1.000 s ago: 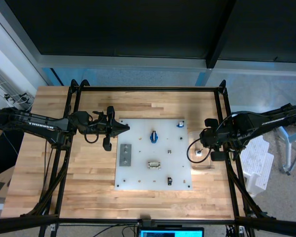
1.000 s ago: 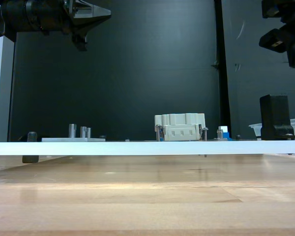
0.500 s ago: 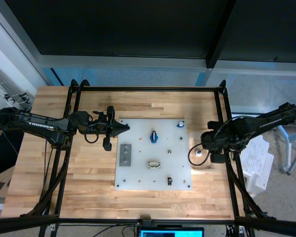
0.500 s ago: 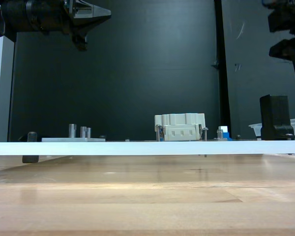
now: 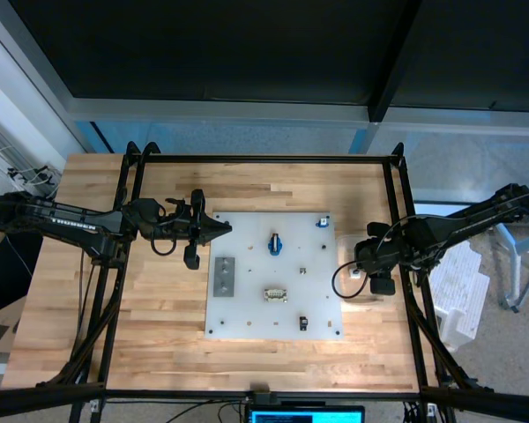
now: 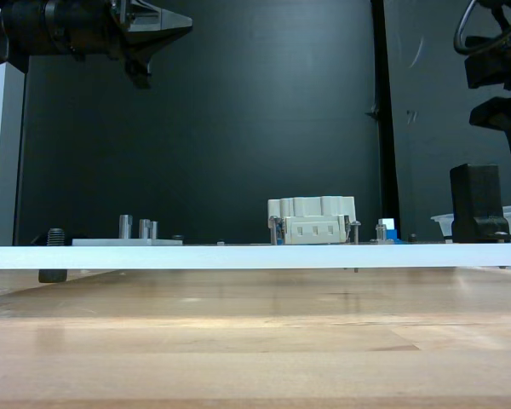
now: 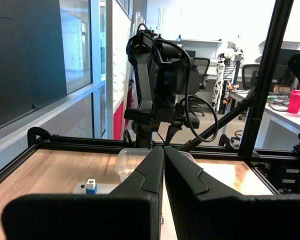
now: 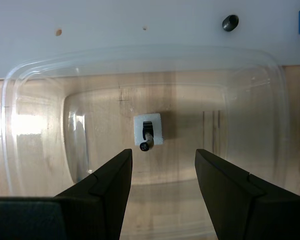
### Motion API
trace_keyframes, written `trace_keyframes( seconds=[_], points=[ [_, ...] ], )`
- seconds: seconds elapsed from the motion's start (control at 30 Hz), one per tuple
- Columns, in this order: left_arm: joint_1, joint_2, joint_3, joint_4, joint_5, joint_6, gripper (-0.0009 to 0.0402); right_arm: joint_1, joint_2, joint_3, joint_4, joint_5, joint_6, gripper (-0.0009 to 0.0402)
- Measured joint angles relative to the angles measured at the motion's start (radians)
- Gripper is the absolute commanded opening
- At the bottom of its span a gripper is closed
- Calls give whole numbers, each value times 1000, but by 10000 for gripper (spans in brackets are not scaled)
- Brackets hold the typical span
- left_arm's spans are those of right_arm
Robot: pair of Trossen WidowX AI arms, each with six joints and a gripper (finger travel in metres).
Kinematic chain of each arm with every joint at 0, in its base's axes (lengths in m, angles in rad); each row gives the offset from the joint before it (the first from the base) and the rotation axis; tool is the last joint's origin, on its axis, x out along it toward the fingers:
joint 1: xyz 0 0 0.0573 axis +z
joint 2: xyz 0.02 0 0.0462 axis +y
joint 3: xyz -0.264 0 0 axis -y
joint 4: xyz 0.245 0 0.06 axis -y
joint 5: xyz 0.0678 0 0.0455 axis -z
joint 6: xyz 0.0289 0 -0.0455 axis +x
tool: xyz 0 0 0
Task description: Pick the USB connector and install on taskboard
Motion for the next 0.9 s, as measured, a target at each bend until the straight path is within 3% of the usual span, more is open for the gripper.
trace_keyframes(
  seconds=[0.9],
  points=[
    [0,0,0,0,0,0,0,10,58,-143,219,0,-19,173]
  ],
)
